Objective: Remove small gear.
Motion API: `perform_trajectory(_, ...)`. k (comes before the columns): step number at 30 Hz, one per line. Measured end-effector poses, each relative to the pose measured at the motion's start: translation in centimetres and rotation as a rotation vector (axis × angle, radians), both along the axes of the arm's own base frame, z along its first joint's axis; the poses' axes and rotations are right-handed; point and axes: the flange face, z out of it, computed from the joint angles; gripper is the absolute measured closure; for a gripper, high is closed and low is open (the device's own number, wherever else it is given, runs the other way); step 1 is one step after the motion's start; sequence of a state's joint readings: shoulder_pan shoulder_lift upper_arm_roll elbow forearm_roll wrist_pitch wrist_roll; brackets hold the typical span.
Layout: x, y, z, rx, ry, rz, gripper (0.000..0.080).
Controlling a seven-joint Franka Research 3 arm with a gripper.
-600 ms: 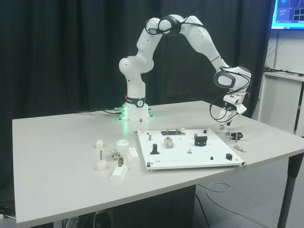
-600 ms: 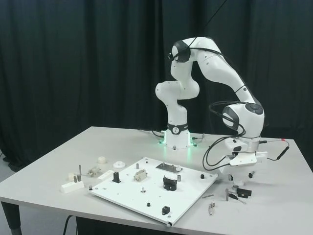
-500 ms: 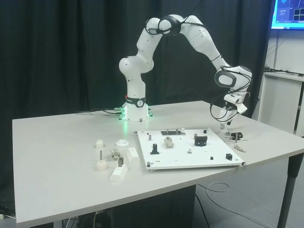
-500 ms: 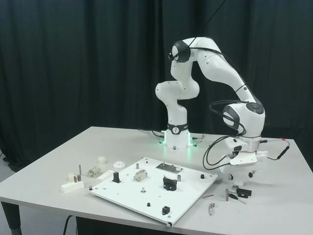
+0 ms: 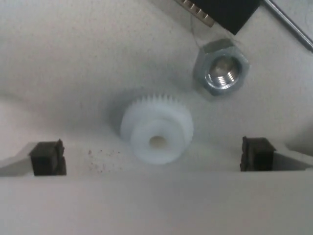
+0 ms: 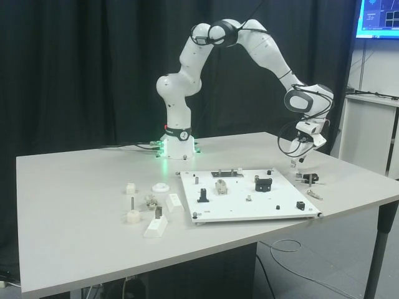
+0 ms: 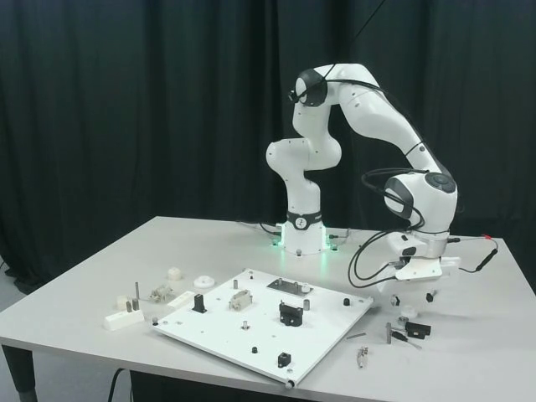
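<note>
Black curtains back the grey bench (image 6: 75, 187) where the small gear (image 5: 156, 128) lies flat beside a steel hex nut (image 5: 221, 67), between and below my wide-open, empty jaws (image 5: 151, 155), and I judge a careless sideways move could knock the gear into that nut.

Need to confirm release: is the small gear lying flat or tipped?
Flat. The small gear rests hub-up on the table, untouched between the open fingers.
</note>
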State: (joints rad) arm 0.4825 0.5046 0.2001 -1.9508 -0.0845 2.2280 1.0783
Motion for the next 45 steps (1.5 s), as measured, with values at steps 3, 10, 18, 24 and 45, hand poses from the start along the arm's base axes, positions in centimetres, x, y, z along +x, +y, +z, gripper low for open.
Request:
perform_trajectory(3, 0.0, 0.1, 0.0, -0.004, -0.003, 0.002, 0.0003)
perform_trajectory(10, 0.1, 0.1, 0.0, -0.016, -0.010, 0.004, 0.0003)
perform_trajectory(18, 0.5, 0.0, 0.4, -0.033, -0.013, 0.002, 0.0003)
perform_trajectory(24, 0.7, -0.1, 0.5, -0.040, -0.014, 0.003, 0.0003)
perform_trajectory(45, 2.6, -4.3, 2.3, -0.159, 0.053, 0.102, 0.0003)
